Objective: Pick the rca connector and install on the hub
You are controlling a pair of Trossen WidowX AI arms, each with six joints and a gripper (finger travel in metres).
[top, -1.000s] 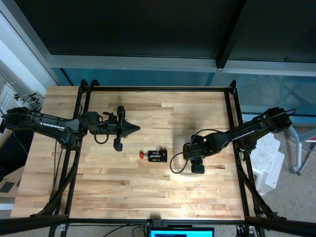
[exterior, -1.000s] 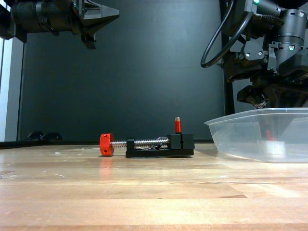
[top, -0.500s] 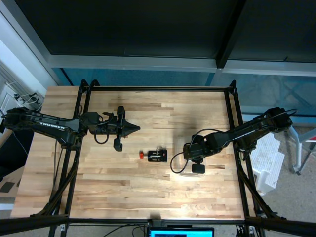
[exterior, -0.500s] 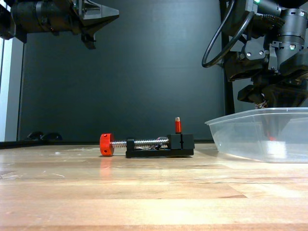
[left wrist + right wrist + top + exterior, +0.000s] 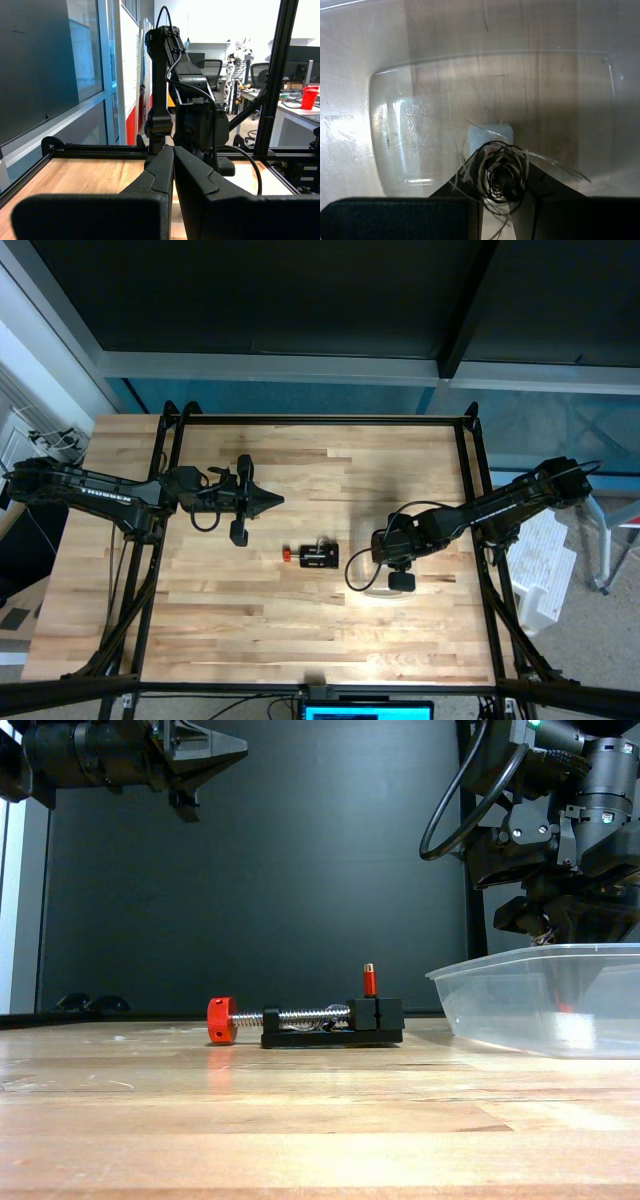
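Shows the right end effector (image 5: pixel 503 170) pinched shut on the rca connector (image 5: pixel 506 187), above the clear tray (image 5: pixel 500 995). Places the hub (image 5: pixel 318 557) on the desk (image 5: pixel 250 620) to its left, long axis left-right. Shows the left end effector (image 5: pixel 173 155) closed, empty, raised.

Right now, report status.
Left gripper parked high at left, jaws shut. Right gripper over clear tray, jaws shut on rca connector. Hub unobstructed on table.
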